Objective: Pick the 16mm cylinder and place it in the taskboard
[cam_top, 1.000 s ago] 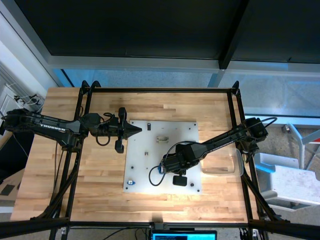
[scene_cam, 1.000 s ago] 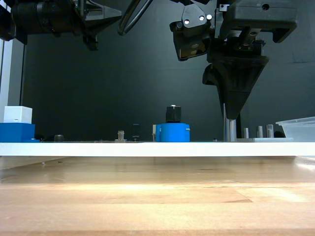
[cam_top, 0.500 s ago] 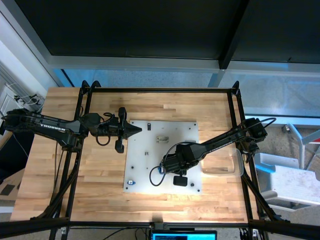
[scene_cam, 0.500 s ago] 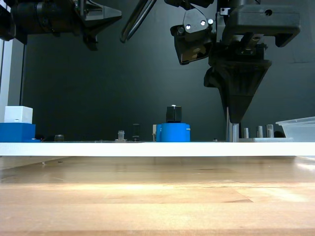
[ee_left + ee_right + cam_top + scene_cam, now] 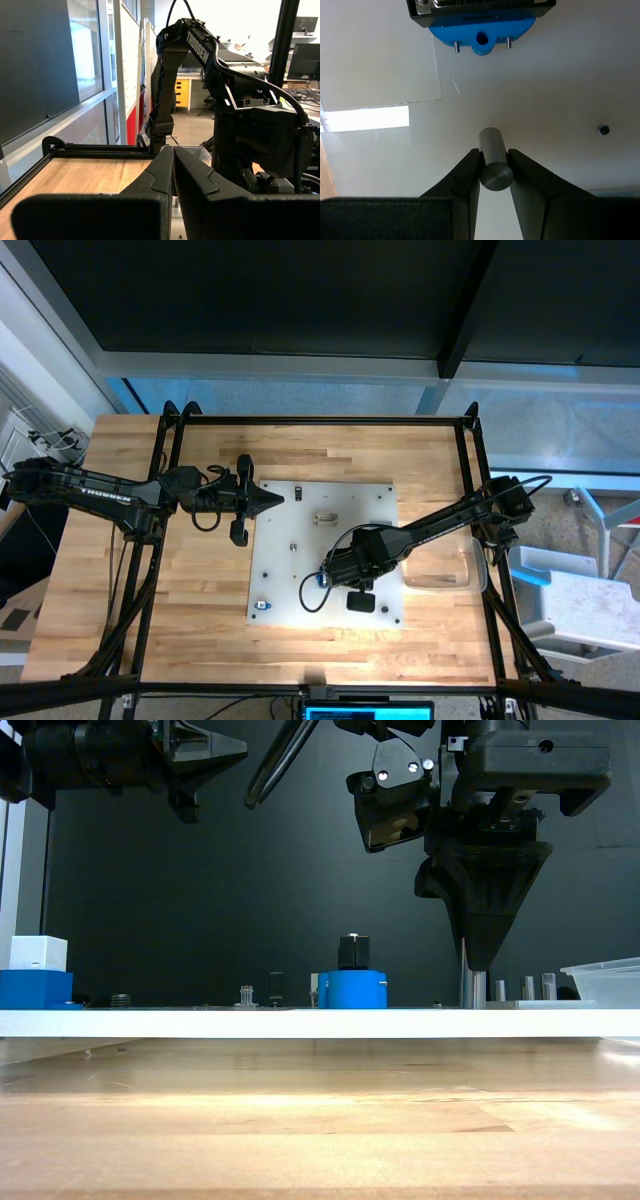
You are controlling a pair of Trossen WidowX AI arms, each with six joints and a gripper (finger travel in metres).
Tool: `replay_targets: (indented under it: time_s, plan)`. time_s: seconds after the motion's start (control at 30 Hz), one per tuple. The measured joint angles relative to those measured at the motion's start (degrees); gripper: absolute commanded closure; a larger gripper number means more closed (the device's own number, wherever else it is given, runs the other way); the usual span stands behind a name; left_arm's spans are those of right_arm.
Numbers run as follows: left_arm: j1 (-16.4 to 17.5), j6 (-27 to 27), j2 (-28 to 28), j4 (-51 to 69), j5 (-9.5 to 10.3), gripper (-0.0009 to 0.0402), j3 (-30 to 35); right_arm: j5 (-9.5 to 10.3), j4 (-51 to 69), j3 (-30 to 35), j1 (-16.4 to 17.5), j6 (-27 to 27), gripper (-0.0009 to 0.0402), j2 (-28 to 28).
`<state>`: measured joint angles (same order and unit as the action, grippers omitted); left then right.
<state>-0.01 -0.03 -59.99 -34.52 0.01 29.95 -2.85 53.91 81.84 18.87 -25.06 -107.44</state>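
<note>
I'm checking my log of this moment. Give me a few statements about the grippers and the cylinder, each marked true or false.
The right gripper grips the 16mm cylinder. True.
The 16mm cylinder stands upright over the taskboard. True.
The left gripper is open above the taskboard's middle. False: it is shut, raised at the taskboard's left edge.
The 16mm cylinder lies in the clear tray. False: the clear tray sits apart, right of the taskboard.

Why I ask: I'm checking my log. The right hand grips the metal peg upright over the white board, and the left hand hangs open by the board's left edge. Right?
Not quite. The left hand is shut: the left wrist view shows its fingers pressed together. The rest holds: the right hand grips the peg upright over the board.
</note>
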Motion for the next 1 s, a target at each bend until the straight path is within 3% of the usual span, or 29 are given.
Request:
replay_targets:
  time_s: [1.0]
  plan:
    - [0.0,0.0,0.0,0.0,0.02,0.0393,0.0,-0.07,-4.8,-2.7,0.0,0.1,0.0370,-1.8]
